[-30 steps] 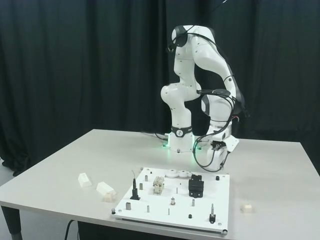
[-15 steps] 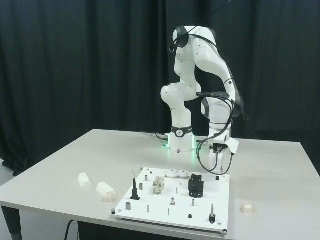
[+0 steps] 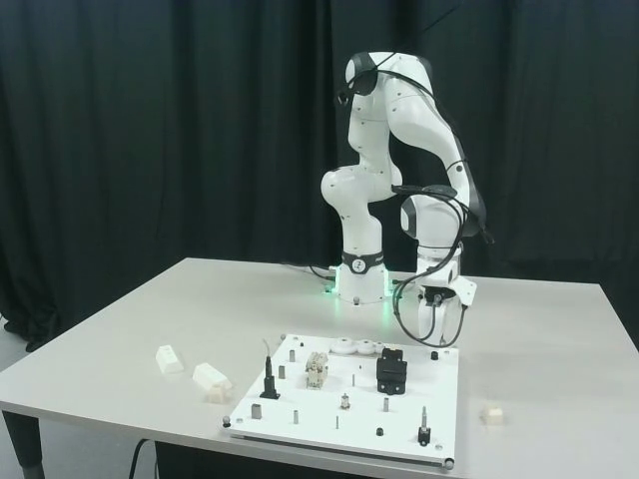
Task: Insert bolt 4.
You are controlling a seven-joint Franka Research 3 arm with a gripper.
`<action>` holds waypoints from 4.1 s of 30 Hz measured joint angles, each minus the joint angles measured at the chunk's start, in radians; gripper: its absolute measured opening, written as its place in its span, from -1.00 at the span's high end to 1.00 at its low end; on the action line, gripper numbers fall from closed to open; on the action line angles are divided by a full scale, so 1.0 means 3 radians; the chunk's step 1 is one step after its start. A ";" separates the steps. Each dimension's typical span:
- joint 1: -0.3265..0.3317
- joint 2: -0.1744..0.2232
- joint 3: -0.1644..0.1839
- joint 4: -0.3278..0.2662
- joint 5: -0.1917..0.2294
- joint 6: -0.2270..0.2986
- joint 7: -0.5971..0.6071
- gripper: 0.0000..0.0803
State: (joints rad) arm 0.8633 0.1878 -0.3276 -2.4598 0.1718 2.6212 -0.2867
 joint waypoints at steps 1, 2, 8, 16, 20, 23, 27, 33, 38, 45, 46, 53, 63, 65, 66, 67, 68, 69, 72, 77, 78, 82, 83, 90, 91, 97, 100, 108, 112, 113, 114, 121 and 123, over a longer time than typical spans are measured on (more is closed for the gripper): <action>0.0000 0.0000 0.0003 -0.0003 0.0000 0.0005 -0.0002 0.44; 0.0000 0.0000 0.0005 -0.0005 0.0000 0.0008 -0.0003 0.44; 0.0000 0.0000 0.0014 -0.0007 0.0000 0.0010 -0.0008 0.44; -0.0002 0.0001 0.0015 -0.0018 -0.0001 0.0011 -0.0027 0.44; -0.0015 0.0004 0.0015 -0.0031 -0.0002 0.0013 -0.0031 0.44; -0.0026 0.0006 0.0015 -0.0043 -0.0002 0.0028 -0.0039 0.44; -0.0035 0.0014 0.0015 -0.0061 -0.0002 0.0068 -0.0043 0.44; -0.0040 0.0025 0.0016 -0.0065 -0.0002 0.0085 -0.0044 0.44; -0.0043 0.0036 0.0025 -0.0065 -0.0002 0.0105 -0.0044 0.44; -0.0061 0.0062 0.0069 -0.0065 -0.0002 0.0138 -0.0044 0.44; -0.0066 0.0066 0.0079 -0.0065 -0.0001 0.0141 -0.0044 0.44; -0.0081 0.0069 0.0118 -0.0064 -0.0001 0.0152 -0.0044 0.44; -0.0115 0.0069 0.0146 -0.0060 0.0063 0.0153 -0.0038 0.44; -0.0127 0.0069 0.0147 -0.0060 0.0065 0.0156 -0.0038 0.44; -0.0134 0.0070 0.0147 -0.0060 0.0065 0.0160 -0.0038 0.44; -0.0143 0.0071 0.0148 -0.0060 0.0065 0.0166 -0.0038 0.44; -0.0151 0.0072 0.0149 -0.0060 0.0065 0.0173 -0.0038 0.44; -0.0159 0.0074 0.0150 -0.0060 0.0066 0.0183 -0.0038 0.44; -0.0178 0.0080 0.0151 -0.0060 0.0068 0.0206 -0.0038 0.44; -0.0196 0.0086 0.0155 -0.0057 0.0074 0.0223 -0.0038 0.44; -0.0197 0.0087 0.0155 -0.0056 0.0077 0.0227 -0.0038 0.44; -0.0205 0.0098 0.0155 -0.0055 0.0081 0.0247 -0.0038 0.44; -0.0208 0.0103 0.0155 -0.0055 0.0081 0.0255 -0.0038 0.44; -0.0235 0.0119 0.0174 -0.0053 0.0081 0.0275 -0.0038 0.44; -0.0239 0.0118 0.0178 -0.0053 0.0081 0.0274 -0.0038 0.44; -0.0248 0.0116 0.0188 -0.0053 0.0081 0.0267 -0.0038 0.44; -0.0248 0.0115 0.0188 -0.0053 0.0083 0.0265 -0.0038 0.44; -0.0256 0.0115 0.0188 -0.0055 0.0192 0.0265 0.0366 0.44; -0.0256 0.0115 0.0190 -0.0055 0.0192 0.0265 0.0622 0.44; -0.0256 0.0115 0.0191 -0.0055 0.0192 0.0265 0.0681 0.44; -0.0256 0.0115 0.0191 -0.0056 0.0192 0.0265 0.0749 0.44; -0.0256 0.0110 0.0198 -0.0060 0.0191 0.0260 0.1315 0.44; -0.0256 0.0109 0.0200 -0.0060 0.0189 0.0259 0.1440 0.44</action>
State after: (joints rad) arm 0.7865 0.2204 -0.2677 -2.4779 0.2284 2.6988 0.1453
